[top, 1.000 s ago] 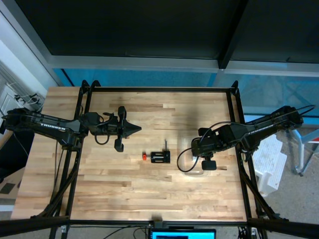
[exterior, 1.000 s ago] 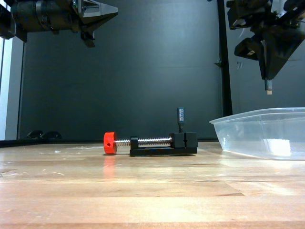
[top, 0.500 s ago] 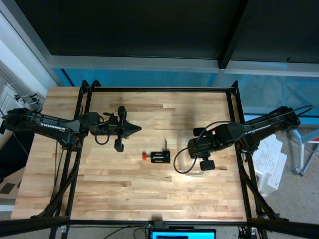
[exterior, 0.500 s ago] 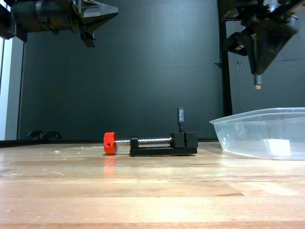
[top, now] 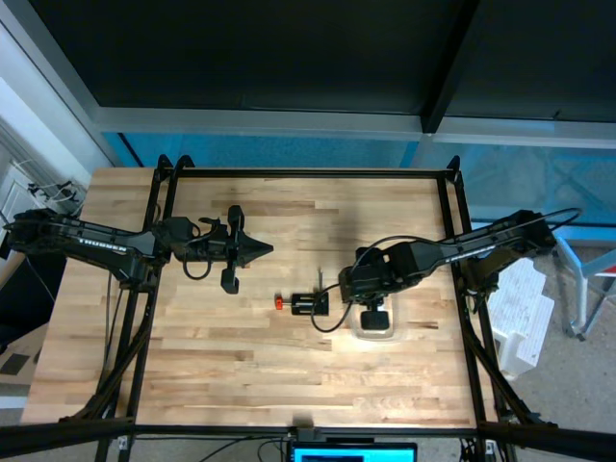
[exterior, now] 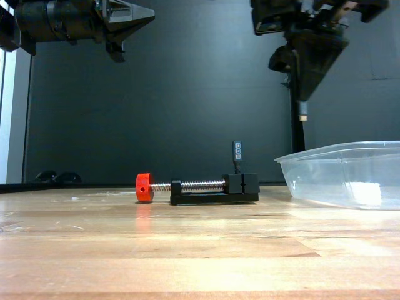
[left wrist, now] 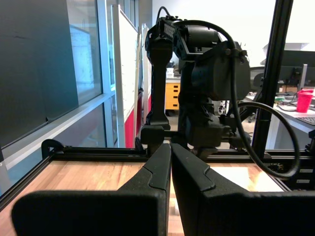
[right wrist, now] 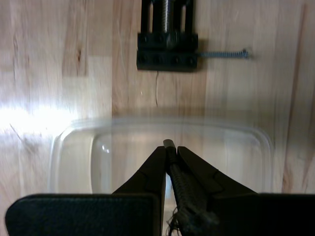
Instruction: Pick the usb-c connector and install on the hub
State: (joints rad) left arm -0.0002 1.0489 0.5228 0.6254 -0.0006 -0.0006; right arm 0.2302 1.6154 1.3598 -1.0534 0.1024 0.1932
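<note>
My right gripper (exterior: 303,105) hangs high above the table, shut on the usb-c connector (exterior: 303,115), whose metal tip points down and whose black cable (top: 325,320) loops away behind. In the right wrist view the connector (right wrist: 169,144) sits between the fingers over the near wall of a clear tub (right wrist: 147,121). The hub (exterior: 237,154) stands upright in a small black vise (exterior: 212,189) with a red knob (exterior: 144,187), to the left of and below the connector. My left gripper (top: 262,249) is shut and empty, high over the table's left-centre.
The clear plastic tub (exterior: 350,178) stands right of the vise (top: 308,304), under my right gripper (top: 345,287). A black frame rail (top: 308,173) runs around the wooden table. The left wrist view shows the right arm (left wrist: 206,83) straight ahead.
My right gripper has carried the connector leftward, from over the tub's middle to its left edge, closer to the vise. The left arm has not moved.
</note>
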